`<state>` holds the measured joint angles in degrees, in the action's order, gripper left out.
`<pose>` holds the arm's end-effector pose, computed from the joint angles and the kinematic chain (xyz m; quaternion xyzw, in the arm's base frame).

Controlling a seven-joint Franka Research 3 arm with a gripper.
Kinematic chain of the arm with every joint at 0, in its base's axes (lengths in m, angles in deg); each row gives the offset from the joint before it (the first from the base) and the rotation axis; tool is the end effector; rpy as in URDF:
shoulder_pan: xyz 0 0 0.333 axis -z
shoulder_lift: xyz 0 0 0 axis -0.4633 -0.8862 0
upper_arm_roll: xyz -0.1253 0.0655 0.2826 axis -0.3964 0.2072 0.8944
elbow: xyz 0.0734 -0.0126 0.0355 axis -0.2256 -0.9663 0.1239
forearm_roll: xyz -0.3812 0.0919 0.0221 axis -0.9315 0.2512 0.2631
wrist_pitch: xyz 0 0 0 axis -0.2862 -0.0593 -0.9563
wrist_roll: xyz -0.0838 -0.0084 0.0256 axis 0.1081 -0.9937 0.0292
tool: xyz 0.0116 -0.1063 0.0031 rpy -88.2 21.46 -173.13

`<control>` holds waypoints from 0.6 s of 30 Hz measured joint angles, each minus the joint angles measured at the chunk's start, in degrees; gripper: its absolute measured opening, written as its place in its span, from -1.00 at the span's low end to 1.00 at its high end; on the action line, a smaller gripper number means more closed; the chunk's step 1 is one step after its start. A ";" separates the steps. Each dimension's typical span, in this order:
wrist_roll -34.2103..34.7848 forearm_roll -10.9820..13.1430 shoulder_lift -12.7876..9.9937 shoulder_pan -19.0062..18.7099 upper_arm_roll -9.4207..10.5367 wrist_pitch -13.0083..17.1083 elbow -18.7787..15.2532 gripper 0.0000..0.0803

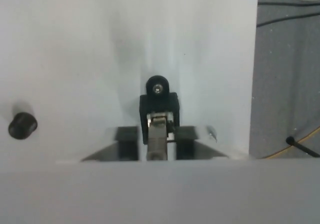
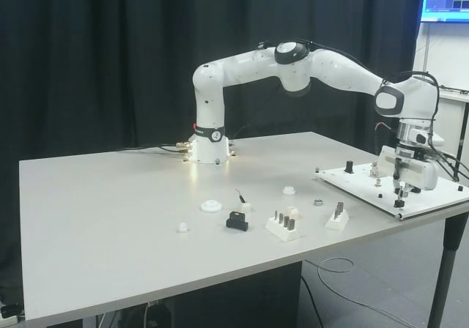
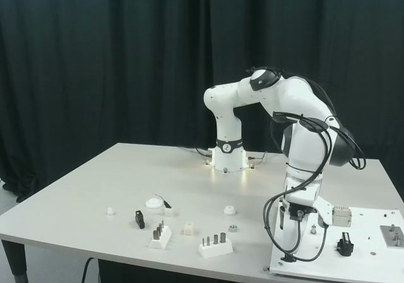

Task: Insert Ethernet.

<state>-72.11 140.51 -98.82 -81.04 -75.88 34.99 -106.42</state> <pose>0.7108 0.3086 0.2354 0.9368 0.3442 -0.0064 0.0619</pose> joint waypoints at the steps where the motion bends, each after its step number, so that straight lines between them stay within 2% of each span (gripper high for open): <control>1: 0.00 0.00 0.00 0.00 0.00 0.00 0.00 -0.82; 4: -0.02 -0.30 0.02 0.00 0.00 -0.03 0.00 -0.82; 5: -0.08 -0.47 0.04 0.00 0.00 -0.07 0.01 -0.10; 9: -0.16 -0.97 0.18 0.00 -0.02 -0.53 0.04 -0.10; 10: -0.17 -1.07 0.26 0.00 -0.02 -0.70 0.05 0.62; 18: -0.20 -1.95 1.31 0.03 -0.03 -2.03 0.05 0.62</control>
<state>-72.30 138.55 -97.51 -81.01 -75.91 32.96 -106.37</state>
